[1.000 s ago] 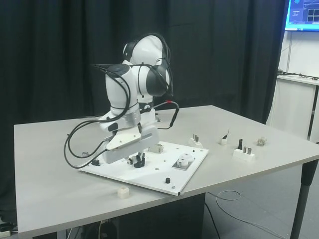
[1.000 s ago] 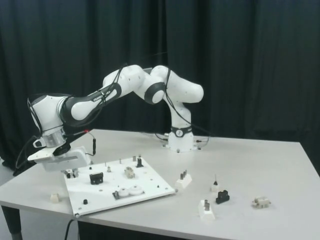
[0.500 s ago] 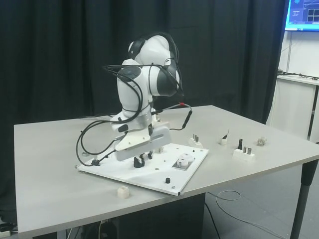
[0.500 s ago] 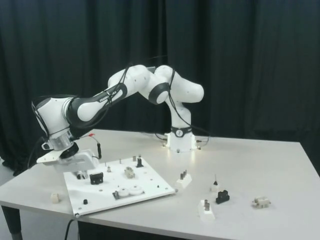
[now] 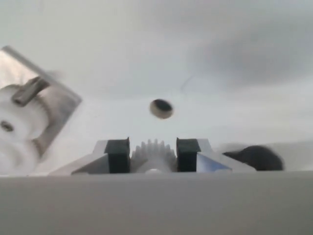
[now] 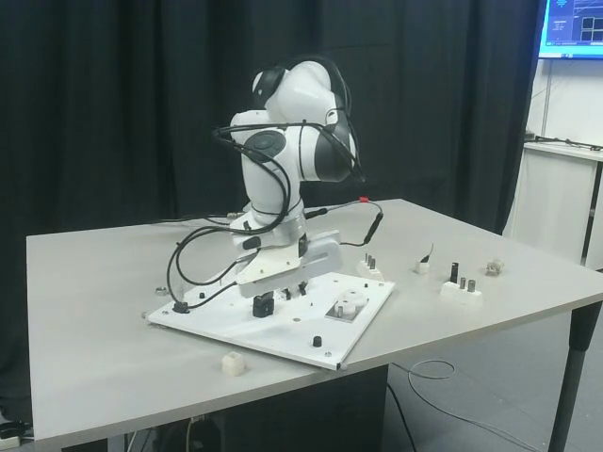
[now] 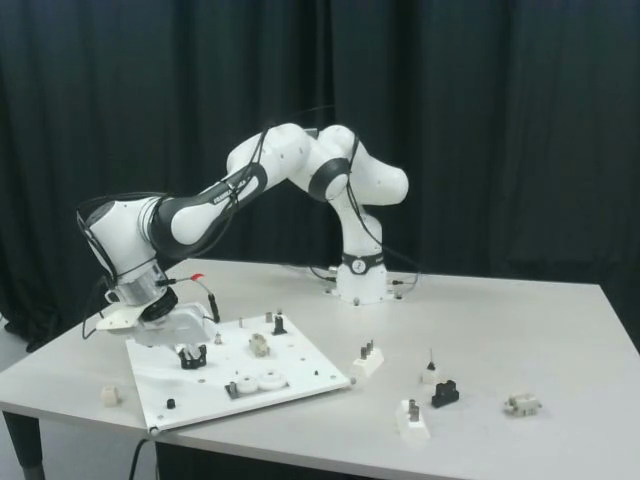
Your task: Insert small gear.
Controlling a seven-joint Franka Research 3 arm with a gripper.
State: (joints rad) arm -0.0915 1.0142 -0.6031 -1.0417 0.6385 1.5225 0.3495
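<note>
Item: small gear (image 5: 154, 155), white, toothed. We find it clenched between the two black fingers (image 5: 118, 155) of the claw (image 5: 153, 156), as the wrist view shows.

Item: white board (image 6: 363, 315), flat on the grey surface (image 6: 89, 311). We count on it a gear mount with white gears (image 7: 262, 382) near its front edge, a black block (image 7: 192, 357) directly under the claw, a black knob (image 6: 317, 341) and several small pegs. In the wrist view we note a dark hole (image 5: 161, 108) in the board beyond the gear, and the metal plate with white gears (image 5: 29, 122) to one side.

Item: loose parts on the surface off the board: a small white cube (image 6: 233, 362) before the board's front edge, a white block with pins (image 6: 461, 289), a black clip (image 7: 445, 395).

Change noted: against the frames a second ago, the arm (image 7: 250, 185) has carried the claw from the board's outer corner inward over the board; we see it now hovering low, above the black block. Board and loose parts unmoved.
</note>
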